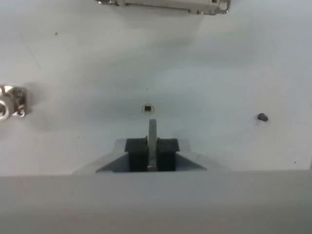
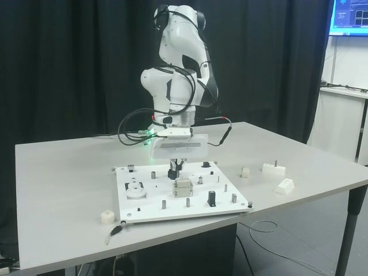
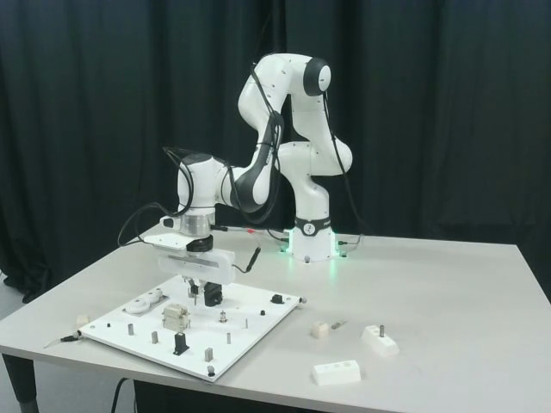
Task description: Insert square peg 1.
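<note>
No legible text, label, brand, number or sign appears in any view. The monitor [image 2: 349, 17] at the edge of the first room view shows only unreadable content.

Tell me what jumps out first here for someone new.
The white arm bent over the white board near the table's front edge, its gripper shut on a thin grey peg. In the wrist view the peg hangs just short of a small square hole. Loose white blocks lie beside the board.
</note>
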{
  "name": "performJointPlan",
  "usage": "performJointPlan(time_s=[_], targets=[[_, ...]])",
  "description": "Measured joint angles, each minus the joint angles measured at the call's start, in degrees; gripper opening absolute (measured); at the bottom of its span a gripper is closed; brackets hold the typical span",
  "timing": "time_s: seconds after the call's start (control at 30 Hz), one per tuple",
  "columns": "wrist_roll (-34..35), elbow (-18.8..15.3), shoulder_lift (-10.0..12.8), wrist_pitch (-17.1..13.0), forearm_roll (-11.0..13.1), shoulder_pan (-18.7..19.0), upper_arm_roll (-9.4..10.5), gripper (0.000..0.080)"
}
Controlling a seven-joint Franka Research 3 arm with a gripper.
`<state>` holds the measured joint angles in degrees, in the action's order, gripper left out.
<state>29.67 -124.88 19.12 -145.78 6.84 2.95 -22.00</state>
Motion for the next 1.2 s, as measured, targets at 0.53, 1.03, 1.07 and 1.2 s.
performJointPlan(time_s=[0.53,1.03,1.07,1.2], targets=[[0.00,0.03,0.40,-0.08,0.00,-0.07,-0.03,0.0034],[0.00,1.10,1.91,-0.15,0.80,-0.07,-0.03,0.0034],[0.00,1.15,2.01,-0.17,0.82,-0.07,-0.03,0.0034],[-0.01,1.37,2.42,-0.26,1.01,-0.07,-0.03,0.0034]])
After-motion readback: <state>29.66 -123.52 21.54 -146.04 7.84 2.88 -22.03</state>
